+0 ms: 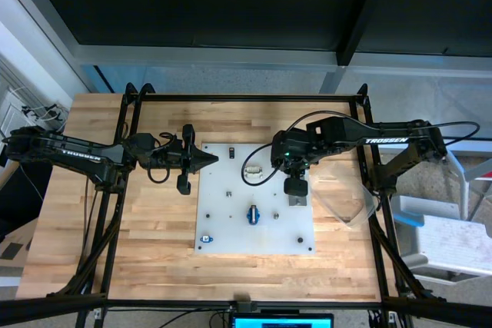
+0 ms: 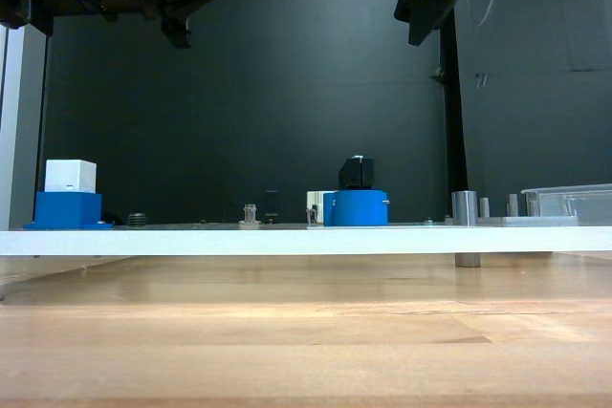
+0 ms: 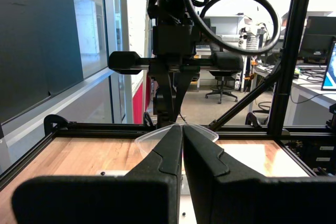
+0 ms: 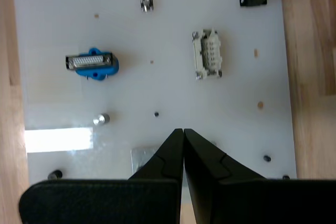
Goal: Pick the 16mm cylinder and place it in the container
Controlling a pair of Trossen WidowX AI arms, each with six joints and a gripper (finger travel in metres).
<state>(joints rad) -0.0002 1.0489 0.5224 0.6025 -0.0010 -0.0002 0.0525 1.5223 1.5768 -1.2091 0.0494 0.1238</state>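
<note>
1. High view: the right gripper (image 1: 297,190) hangs over the white board (image 1: 231,228). The 16mm cylinder (image 1: 275,216) stands untouched, left and nearer. The left gripper (image 1: 207,158) is parked at the board's left edge.
2. Low view: the clear, thin-walled container (image 2: 569,200) sits far right.
3. Left wrist view: fingers pressed together, empty.
4. Right wrist view: fingers clenched on nothing. Reaching the shiny round-topped peg likely means opening, shifting over and descending.

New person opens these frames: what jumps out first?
The left pincer, shut, hangs over the left edge of the white board, pointing inward. The right pincer, shut and empty, hangs high above the board's right side. On the board, a bright blue part stands out near the middle, with the clear container beside the right edge.
</note>
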